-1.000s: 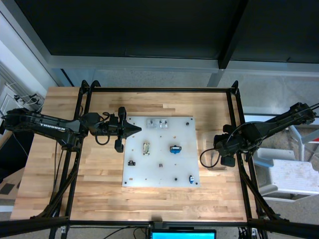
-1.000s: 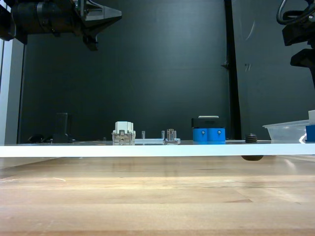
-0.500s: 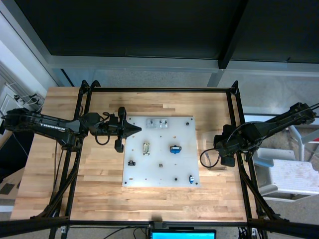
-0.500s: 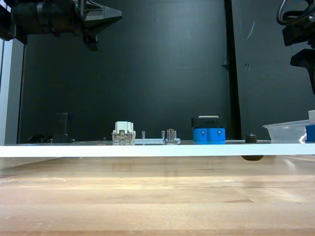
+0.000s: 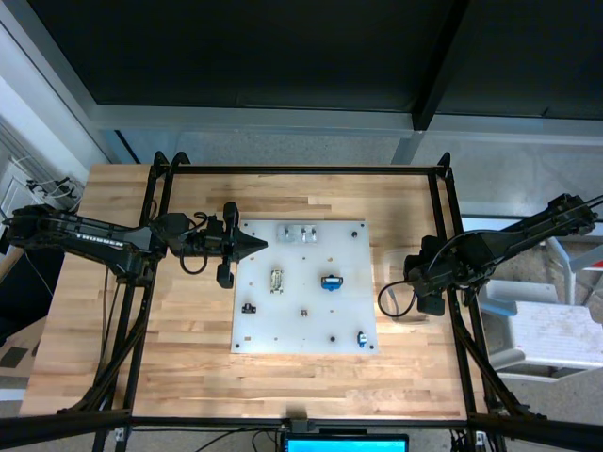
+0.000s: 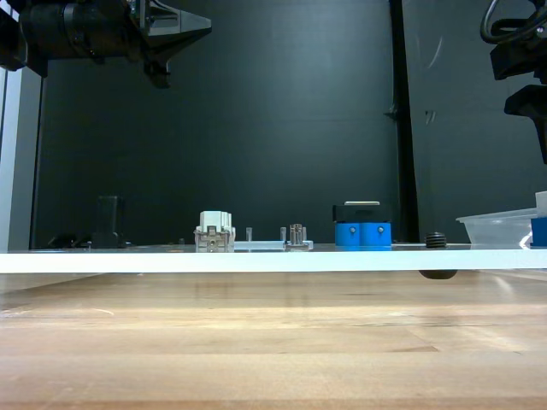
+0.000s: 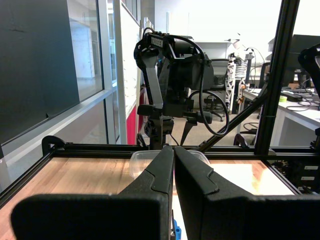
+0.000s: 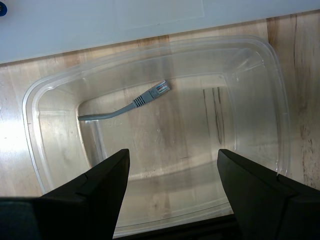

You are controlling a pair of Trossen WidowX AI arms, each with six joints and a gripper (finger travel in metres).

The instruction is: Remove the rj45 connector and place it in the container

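The left end effector (image 5: pixel 252 245) is hovering over the left edge of the white board (image 5: pixel 283 330), fingers pressed together. The right end effector (image 8: pixel 172 152) is hanging spread above the container (image 8: pixel 280 100) on the worktop (image 5: pixel 188 377). The rj45 connector (image 8: pixel 156 91) is lying inside the container.

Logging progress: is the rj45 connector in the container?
In: rj45 connector lies inside container, beneath open right gripper; shut left gripper hovers over board edge.

The right gripper (image 8: pixel 172 152) hangs, fingers spread, straight above the container (image 8: pixel 31 125), whose floor lies open around the rj45 connector (image 8: pixel 159 89). The left gripper (image 7: pixel 173 150), fingers pressed together, hovers over the white board's (image 5: pixel 283 325) left edge, high above its low fixtures (image 6: pixel 214 231); bare bench (image 5: pixel 188 367) rings the board.
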